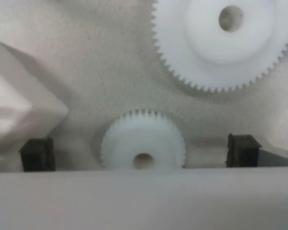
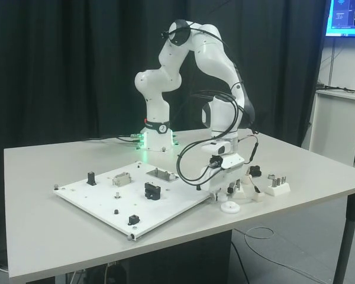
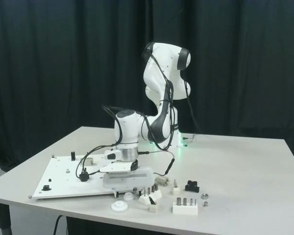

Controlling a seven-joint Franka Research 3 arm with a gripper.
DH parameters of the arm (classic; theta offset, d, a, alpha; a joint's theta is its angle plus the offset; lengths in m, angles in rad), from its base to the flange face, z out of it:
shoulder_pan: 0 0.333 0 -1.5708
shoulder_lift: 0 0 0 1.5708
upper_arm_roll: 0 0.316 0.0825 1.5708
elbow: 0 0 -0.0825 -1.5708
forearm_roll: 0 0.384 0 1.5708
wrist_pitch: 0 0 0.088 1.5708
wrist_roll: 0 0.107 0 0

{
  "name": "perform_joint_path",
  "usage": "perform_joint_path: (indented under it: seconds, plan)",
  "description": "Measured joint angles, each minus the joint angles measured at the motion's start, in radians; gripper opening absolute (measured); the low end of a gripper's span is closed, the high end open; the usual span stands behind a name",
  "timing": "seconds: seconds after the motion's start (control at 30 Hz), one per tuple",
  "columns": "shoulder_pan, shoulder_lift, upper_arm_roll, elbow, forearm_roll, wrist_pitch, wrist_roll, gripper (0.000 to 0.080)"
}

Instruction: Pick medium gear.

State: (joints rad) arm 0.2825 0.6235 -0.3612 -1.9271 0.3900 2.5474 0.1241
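Note:
In the wrist view a white medium gear [image 1: 143, 143] lies flat on the grey table between my two black fingertips [image 1: 38, 154], with a gap on each side. My gripper [image 1: 140, 153] is open and down low around it, touching nothing. A larger white gear [image 1: 221, 43] lies just beyond it. In the first room view the gripper [image 2: 220, 195] sits at the white board's near corner, with the large gear [image 2: 229, 207] beside it. The second room view shows the gripper [image 3: 129, 192] just above the medium gear [image 3: 129, 197], with the large gear [image 3: 119, 206] in front.
A white angular holder [image 1: 19, 115] stands close beside one finger. The white assembly board [image 2: 106, 198] carries black and grey parts. White peg holders [image 3: 184, 207] and a small black part [image 3: 191, 186] stand on the table nearby.

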Motion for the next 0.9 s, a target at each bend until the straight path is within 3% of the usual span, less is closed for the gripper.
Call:
perform_joint_path:
  seconds: [0.7, 0.73, 0.9]
  plan:
    - [-0.023, 0.017, 0.011, 0.005, 0.031, 0.019, 0.001, 0.0800]
    - [-0.024, 0.017, 0.011, 0.006, 0.033, 0.019, 0.001, 0.0691]
    - [-0.027, 0.019, 0.011, 0.009, 0.035, 0.019, 0.001, 0.0691]
